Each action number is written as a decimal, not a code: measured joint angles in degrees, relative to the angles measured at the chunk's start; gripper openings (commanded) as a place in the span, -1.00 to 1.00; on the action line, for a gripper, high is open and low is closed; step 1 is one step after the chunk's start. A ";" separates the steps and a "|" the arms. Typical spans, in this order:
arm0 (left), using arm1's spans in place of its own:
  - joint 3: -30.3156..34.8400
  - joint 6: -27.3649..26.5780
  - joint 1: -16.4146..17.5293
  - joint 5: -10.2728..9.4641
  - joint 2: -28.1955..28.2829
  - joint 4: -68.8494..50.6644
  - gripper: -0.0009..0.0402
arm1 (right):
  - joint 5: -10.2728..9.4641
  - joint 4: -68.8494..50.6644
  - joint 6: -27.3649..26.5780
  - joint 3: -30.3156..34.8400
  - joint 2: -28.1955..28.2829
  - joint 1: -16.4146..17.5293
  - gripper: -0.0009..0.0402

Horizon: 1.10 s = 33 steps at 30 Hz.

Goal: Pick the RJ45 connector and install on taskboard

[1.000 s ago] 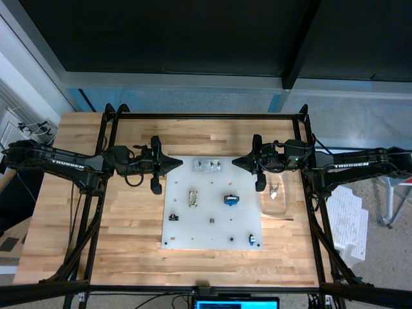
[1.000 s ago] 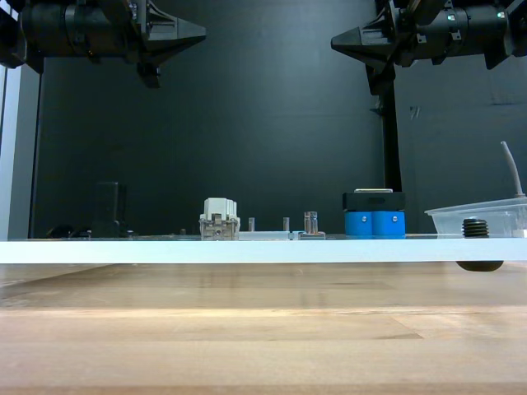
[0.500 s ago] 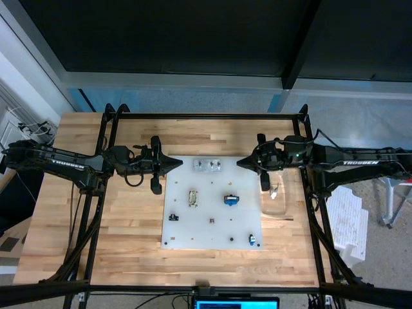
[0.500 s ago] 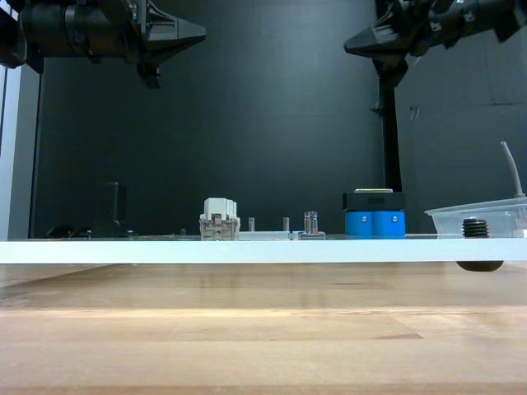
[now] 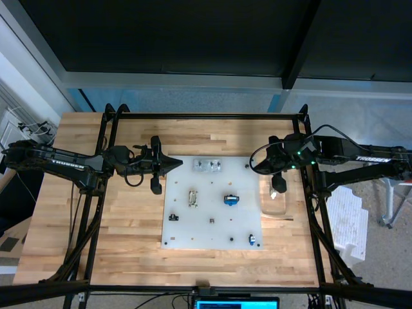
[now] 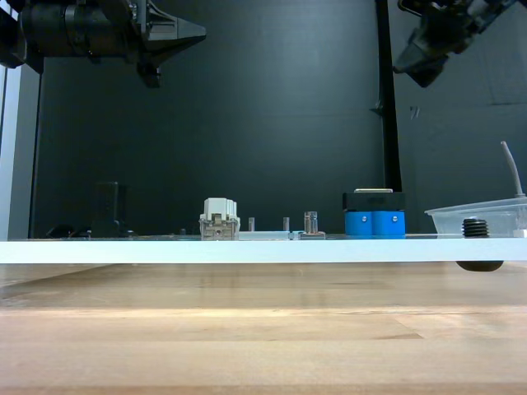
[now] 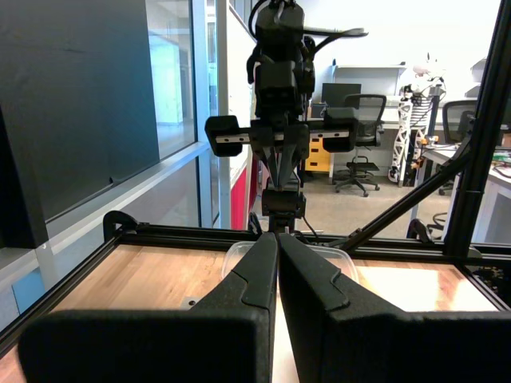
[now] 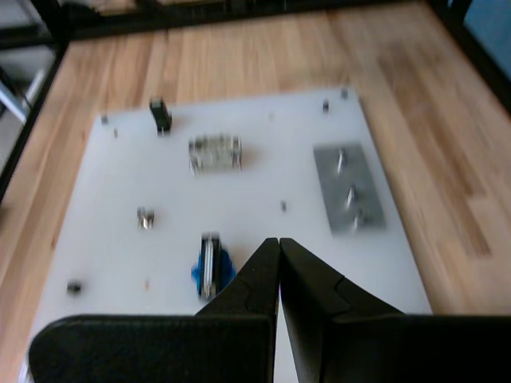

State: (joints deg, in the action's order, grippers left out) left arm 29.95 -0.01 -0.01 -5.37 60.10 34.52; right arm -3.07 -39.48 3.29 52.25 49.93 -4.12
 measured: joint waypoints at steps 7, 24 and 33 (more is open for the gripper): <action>-0.02 0.00 0.00 0.00 0.00 -0.02 -0.96 | 0.00 -11.63 0.02 2.29 -1.79 0.04 -0.96; 0.00 0.00 0.00 0.00 0.00 -0.02 -0.96 | 0.00 -32.94 -1.11 5.55 -4.13 0.02 -0.96; -0.02 0.00 0.00 0.00 0.00 0.00 -0.96 | 0.00 -37.05 -2.34 5.27 -3.02 0.11 -0.81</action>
